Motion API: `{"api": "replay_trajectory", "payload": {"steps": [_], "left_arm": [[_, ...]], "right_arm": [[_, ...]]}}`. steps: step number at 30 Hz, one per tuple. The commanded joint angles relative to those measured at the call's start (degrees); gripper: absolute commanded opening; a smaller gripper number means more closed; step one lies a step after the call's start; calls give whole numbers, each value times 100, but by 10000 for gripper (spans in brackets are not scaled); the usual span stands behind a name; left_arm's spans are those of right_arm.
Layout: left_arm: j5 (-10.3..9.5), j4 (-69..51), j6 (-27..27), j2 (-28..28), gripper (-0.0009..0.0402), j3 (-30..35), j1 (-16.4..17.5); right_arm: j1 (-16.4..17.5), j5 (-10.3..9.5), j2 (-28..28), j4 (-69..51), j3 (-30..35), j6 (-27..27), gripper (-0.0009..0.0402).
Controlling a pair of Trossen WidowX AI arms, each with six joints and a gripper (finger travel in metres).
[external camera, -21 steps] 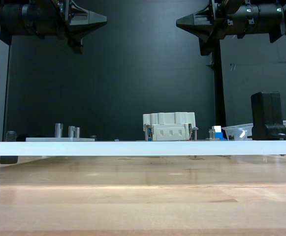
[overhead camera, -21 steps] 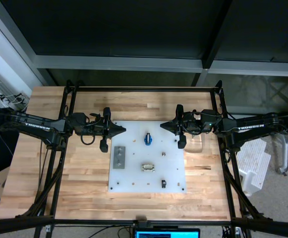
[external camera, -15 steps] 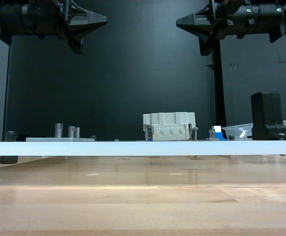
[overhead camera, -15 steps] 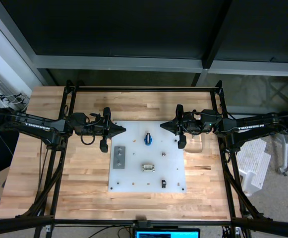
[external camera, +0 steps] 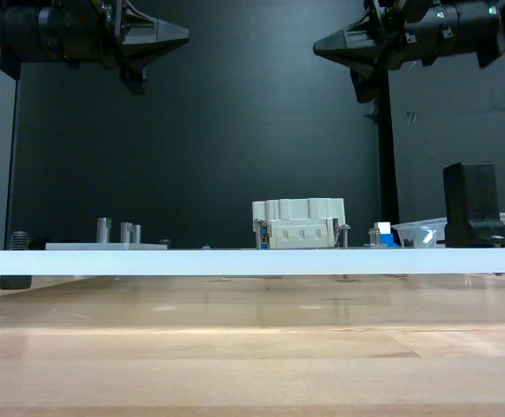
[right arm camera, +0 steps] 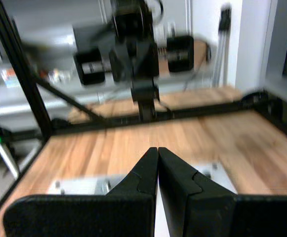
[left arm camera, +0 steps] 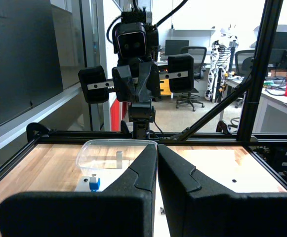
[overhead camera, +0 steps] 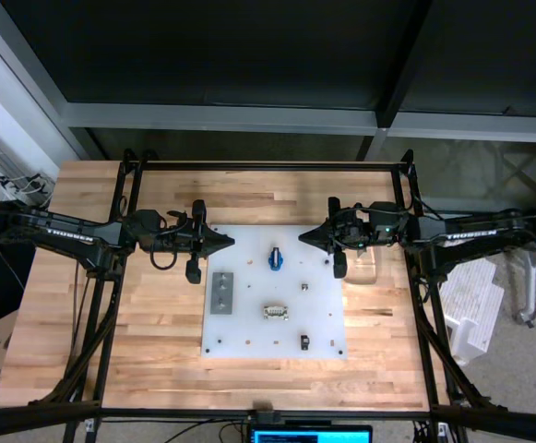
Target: Pick the 16mm bar and install on taskboard
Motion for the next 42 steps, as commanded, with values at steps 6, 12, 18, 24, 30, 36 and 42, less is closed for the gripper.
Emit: {"api": "replay_trajectory", "payload": {"steps": [6, 12, 18, 24, 30, 36, 42], "left_arm": [[0, 4, 2, 0, 0, 2, 0], [0, 4, 2, 0, 0, 2, 0], [0, 4, 2, 0, 0, 2, 2], [0, 4, 2, 0, 0, 2, 0], [0, 4, 2, 0, 0, 2, 0], [0, 2, 2, 0, 0, 2, 0], [0, 2, 2, 0, 0, 2, 2]], "right_arm": [[-2, 142, -13, -3012, 1051, -151, 0], [-11, 282, -13, -4704, 1513, -175, 0], [-22, 299, -15, -6304, 1998, -157, 0], [-28, 291, -11, -7530, 2236, -35, 0], [-37, 291, -17, -8564, 2218, 59, 0], [-105, 273, -39, -8806, 2216, -304, 3], [-505, 269, -42, -8970, 2074, -940, 35]]}}
